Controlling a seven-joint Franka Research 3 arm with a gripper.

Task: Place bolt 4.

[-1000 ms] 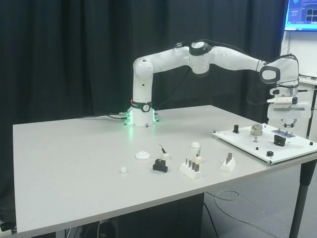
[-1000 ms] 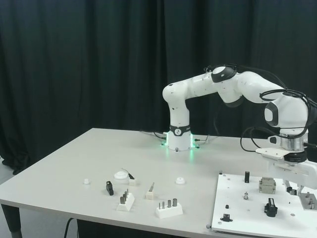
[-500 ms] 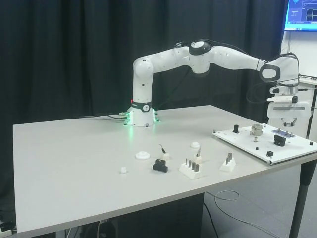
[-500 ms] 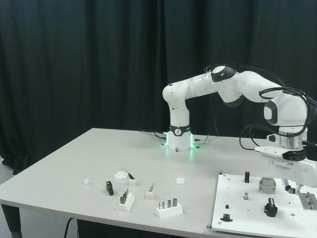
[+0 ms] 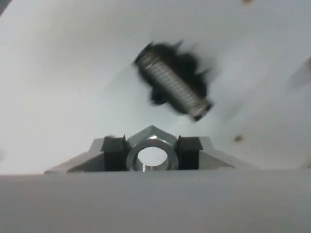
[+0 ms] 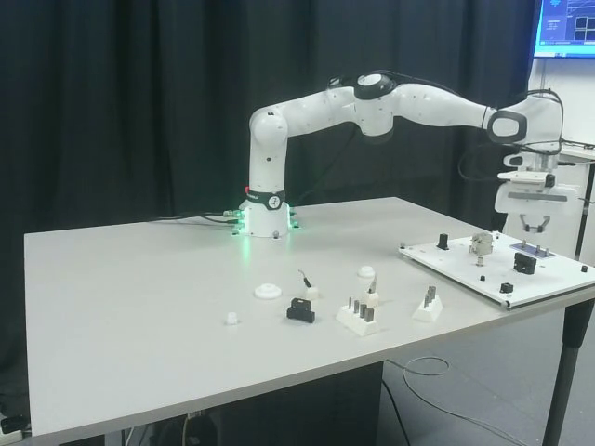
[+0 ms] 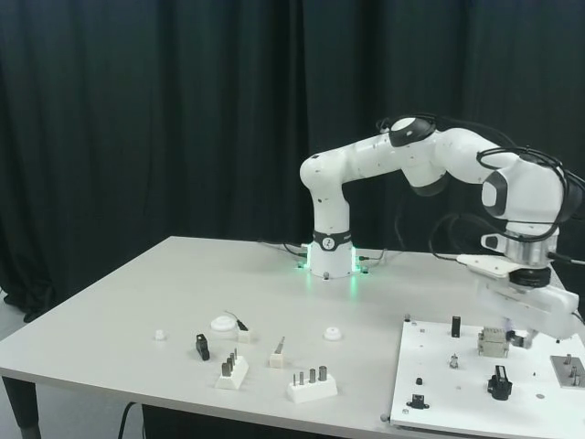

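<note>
My gripper hangs open above the far right end of the white board, clear of the parts on it. In the second room view the gripper is over the board, near a grey block. The wrist view shows a blurred grey threaded bolt lying across a black part on the white board. Whether it is bolt 4 I cannot tell. Nearer the camera, black finger pads stand apart on either side of a grey hexagonal piece.
The board also carries a black part, a small upright black piece and a grey plate. On the table stand white holders with bolts, a black part and a white disc.
The gripper has risen straight up from just above the board's right end, and the wrist has lifted with it. Nothing on the table has moved.
</note>
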